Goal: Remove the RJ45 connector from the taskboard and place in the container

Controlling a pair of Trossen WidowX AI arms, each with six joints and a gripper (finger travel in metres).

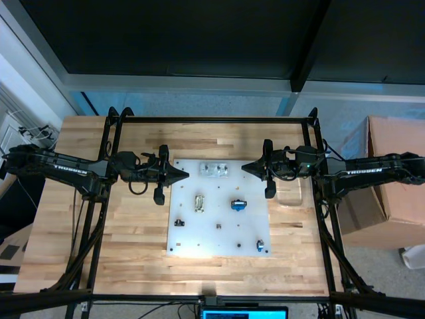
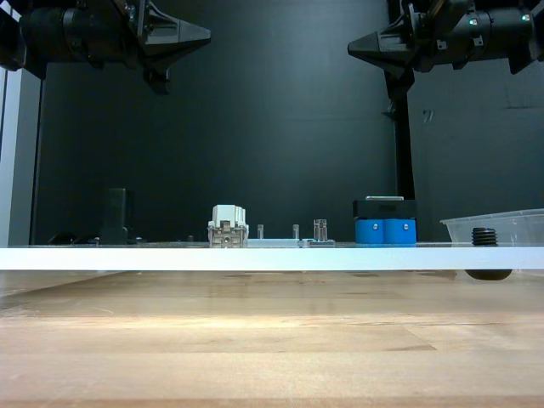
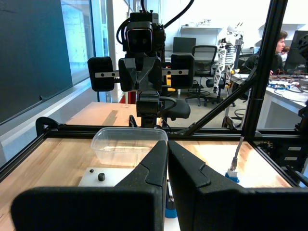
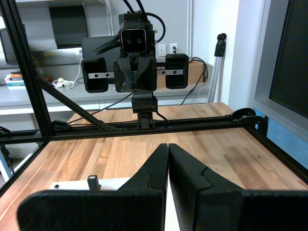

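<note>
Left claw [image 1: 182,175] and right claw [image 1: 246,168] hover closed, empty, above the taskboard [image 1: 199,232]. RJ45 connector [image 3: 233,168] sits upright in its seat. It looks light and rigid; pinch its body.

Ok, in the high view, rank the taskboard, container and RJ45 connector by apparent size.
1. taskboard, largest by far.
2. container, beside its right edge.
3. RJ45 connector, smallest, seated upright at the board's near right.
The left gripper and right gripper hang shut, raised over the board's left and right edges.
</note>
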